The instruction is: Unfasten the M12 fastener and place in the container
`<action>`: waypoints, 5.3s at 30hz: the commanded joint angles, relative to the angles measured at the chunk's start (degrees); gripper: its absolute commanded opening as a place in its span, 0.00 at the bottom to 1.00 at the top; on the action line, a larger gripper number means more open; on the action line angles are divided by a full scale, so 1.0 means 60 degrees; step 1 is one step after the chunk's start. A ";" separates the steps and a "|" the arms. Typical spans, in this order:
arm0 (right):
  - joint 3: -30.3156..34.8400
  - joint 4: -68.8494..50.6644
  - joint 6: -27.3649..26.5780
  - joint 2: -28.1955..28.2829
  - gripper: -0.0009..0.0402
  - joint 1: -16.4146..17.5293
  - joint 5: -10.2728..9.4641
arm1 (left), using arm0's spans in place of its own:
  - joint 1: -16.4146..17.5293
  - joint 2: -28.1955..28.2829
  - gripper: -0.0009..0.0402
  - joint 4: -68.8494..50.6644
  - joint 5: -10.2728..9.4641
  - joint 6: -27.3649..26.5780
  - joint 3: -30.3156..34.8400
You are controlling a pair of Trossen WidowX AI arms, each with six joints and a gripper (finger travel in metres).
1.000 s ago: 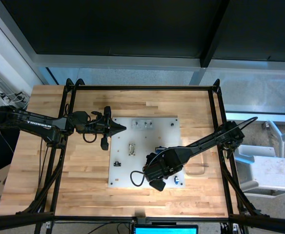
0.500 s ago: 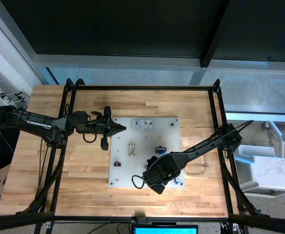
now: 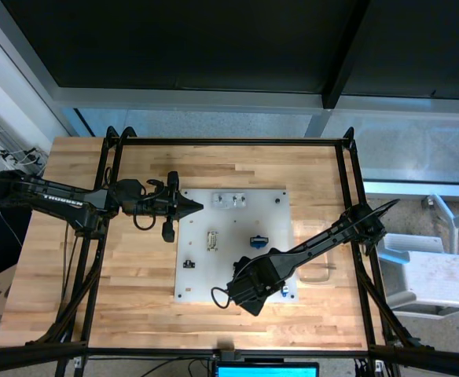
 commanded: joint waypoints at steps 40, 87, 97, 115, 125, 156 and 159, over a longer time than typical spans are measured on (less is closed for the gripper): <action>-0.1144 0.1479 -0.0215 0.0262 0.58 0.0142 -0.0073 | 0.0000 0.0000 0.02 0.0004 0.0000 0.0000 0.0000; -0.1180 0.1621 -0.3628 0.0244 0.08 0.0095 -0.0080 | 0.0000 0.0000 0.02 0.0004 0.0000 0.0000 0.0000; -0.1180 0.1628 -1.0812 0.0233 0.08 0.0084 -0.0073 | 0.0000 0.0000 0.02 0.0004 0.0000 0.0000 0.0000; -0.1180 0.1617 -1.7347 0.0226 0.15 0.0076 -0.0073 | 0.0000 0.0000 0.02 0.0004 0.0000 0.0000 0.0000; -0.1180 0.1566 -1.7303 0.0222 0.28 0.0080 -0.0135 | 0.0000 0.0000 0.02 0.0004 0.0000 0.0000 0.0000; -0.1632 0.1428 -0.7278 -0.1155 0.25 0.0317 -0.0594 | 0.0000 0.0000 0.02 0.0004 0.0000 0.0000 0.0000; -0.1792 0.1690 -0.6502 -0.1206 0.11 0.0466 -0.0627 | 0.0000 0.0000 0.02 0.0004 0.0000 0.0000 0.0000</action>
